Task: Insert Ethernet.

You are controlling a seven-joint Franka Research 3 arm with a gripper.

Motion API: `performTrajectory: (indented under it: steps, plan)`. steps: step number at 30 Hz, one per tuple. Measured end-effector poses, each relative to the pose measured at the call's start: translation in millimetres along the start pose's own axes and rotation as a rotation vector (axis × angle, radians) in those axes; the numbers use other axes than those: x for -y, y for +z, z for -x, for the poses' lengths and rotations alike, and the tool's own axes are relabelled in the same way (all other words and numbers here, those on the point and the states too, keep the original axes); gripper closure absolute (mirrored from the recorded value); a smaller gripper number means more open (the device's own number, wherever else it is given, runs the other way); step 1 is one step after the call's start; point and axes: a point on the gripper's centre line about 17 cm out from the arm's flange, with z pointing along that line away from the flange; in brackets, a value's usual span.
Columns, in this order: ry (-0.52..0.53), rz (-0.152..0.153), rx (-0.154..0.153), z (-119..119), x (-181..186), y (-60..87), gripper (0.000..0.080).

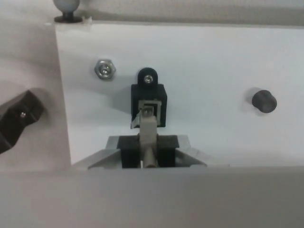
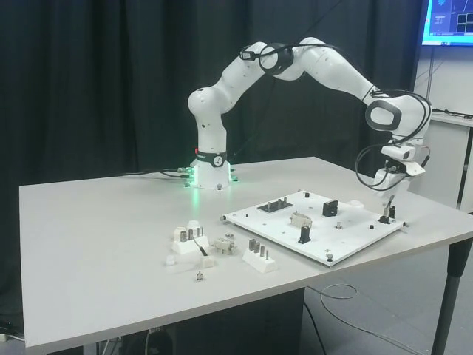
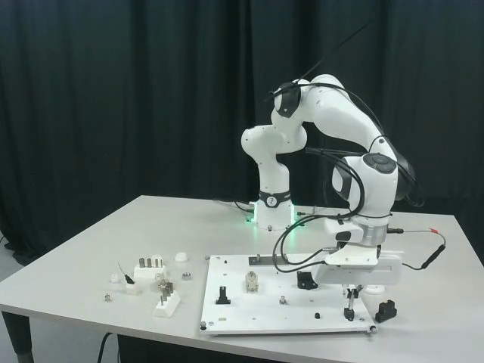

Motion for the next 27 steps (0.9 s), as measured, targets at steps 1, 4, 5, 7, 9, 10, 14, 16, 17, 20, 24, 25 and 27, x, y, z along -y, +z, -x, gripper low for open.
performTrajectory:
  steps: [1,4,5,7,9,10,14,16,17,20,24,25,27]
  plan:
    - [0.000,0.000,0.000,0.0,-0.1,0.2,0.0732]
    - [0.001,0.001,0.001,0.2,-0.4,1.0,0.0732]
    - [0.001,0.001,0.002,0.2,-0.5,1.3,0.0732]
    - [0.001,0.001,0.002,0.2,-0.9,2.0,0.0732]
    - [0.002,0.001,0.003,0.1,-1.2,2.6,0.0732]
    - [0.002,0.001,0.003,0.0,-1.3,2.9,0.0732]
    - [0.002,0.002,0.004,-0.4,-1.5,4.0,0.0732]
    - [0.002,0.002,0.004,-0.5,-1.4,4.4,0.0732]
    - [0.002,0.002,0.004,-0.5,-1.4,4.7,0.0732]
    - [0.002,0.003,0.005,-0.4,-1.3,5.2,0.0732]
    - [0.002,0.003,0.006,-0.3,-1.2,6.2,0.0732]
    - [0.002,0.003,0.006,-0.2,-1.2,6.5,0.0732]
    - [0.002,0.003,0.007,-0.2,-1.2,6.7,0.0732]
